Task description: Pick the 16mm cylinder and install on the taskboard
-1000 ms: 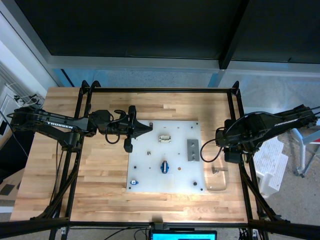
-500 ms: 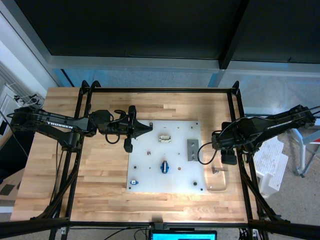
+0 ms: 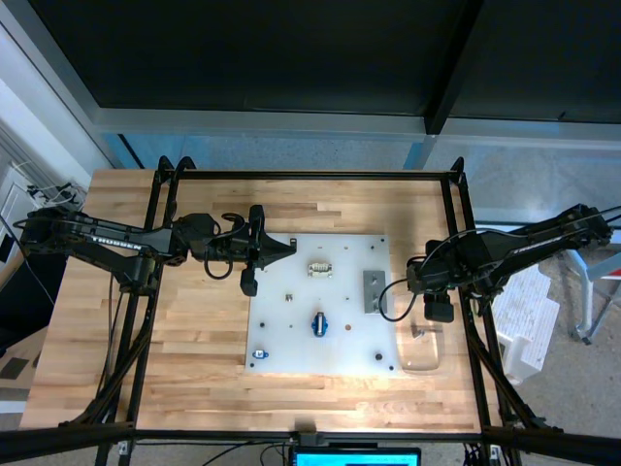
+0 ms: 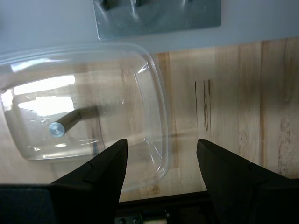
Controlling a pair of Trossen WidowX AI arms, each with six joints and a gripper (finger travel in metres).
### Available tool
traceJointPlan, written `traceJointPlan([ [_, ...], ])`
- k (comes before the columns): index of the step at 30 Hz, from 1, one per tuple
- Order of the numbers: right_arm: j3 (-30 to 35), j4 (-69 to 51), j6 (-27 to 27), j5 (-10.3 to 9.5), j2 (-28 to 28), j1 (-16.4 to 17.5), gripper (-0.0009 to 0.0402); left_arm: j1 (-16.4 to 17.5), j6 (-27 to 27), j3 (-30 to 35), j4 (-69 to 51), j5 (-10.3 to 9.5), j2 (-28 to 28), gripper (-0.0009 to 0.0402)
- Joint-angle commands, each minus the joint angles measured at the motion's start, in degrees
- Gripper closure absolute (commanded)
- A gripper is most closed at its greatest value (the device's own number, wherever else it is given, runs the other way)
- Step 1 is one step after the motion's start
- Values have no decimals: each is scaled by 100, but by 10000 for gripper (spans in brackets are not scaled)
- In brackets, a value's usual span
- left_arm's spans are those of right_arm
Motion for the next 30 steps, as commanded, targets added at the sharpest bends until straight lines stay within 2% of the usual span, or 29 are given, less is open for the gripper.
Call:
traceJointPlan([
  [1,-175,107,-9,-2,0,-2,187,0,0,0,0,0,0,392],
  [24,-1132,1097,-9,-11,0,0,187,2,0,0,0,0,0,392],
  [30,-1165,1156,-2,-13,0,-2,187,0,0,0,0,0,0,392],
])
